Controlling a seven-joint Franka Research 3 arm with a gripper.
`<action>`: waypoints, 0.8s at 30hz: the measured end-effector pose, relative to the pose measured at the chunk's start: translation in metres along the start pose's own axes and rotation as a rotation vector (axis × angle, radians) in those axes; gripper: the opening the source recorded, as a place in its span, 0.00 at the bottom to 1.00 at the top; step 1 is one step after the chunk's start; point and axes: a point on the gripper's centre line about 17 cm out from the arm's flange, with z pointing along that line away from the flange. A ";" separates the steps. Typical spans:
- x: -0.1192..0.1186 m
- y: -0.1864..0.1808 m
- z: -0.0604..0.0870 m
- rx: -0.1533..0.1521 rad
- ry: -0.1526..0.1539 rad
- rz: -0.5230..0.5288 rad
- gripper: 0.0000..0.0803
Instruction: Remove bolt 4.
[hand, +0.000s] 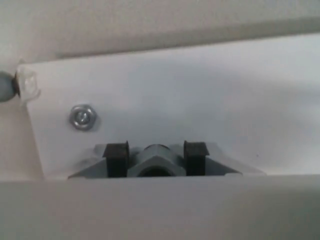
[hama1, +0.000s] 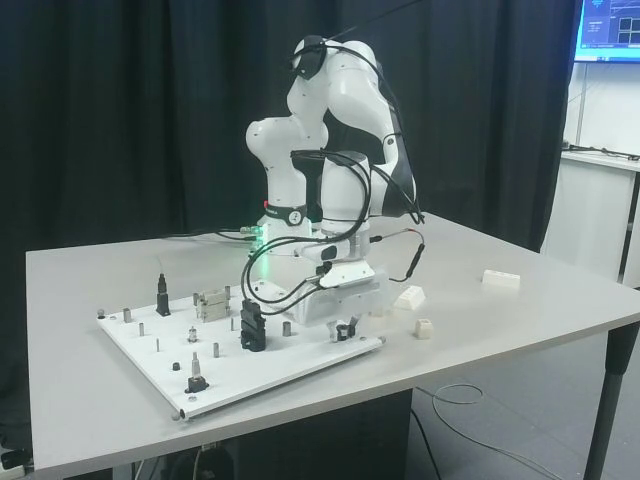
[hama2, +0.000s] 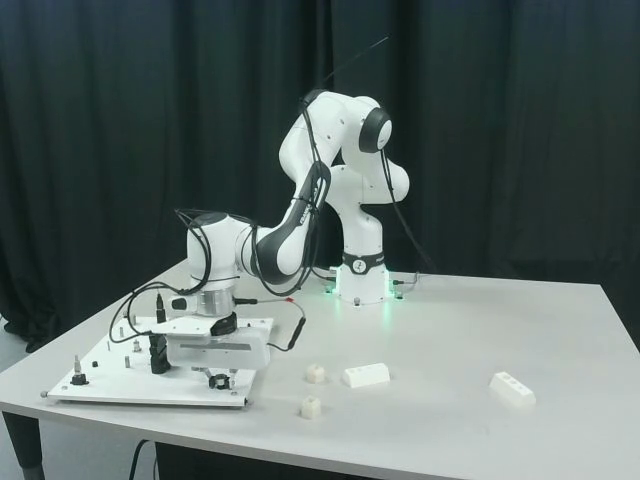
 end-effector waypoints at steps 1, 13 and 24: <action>0.000 0.000 0.000 0.000 0.000 -0.013 0.29; -0.001 0.000 0.000 0.004 -0.002 -0.218 0.29; -0.001 -0.001 0.000 0.013 0.000 -0.521 0.29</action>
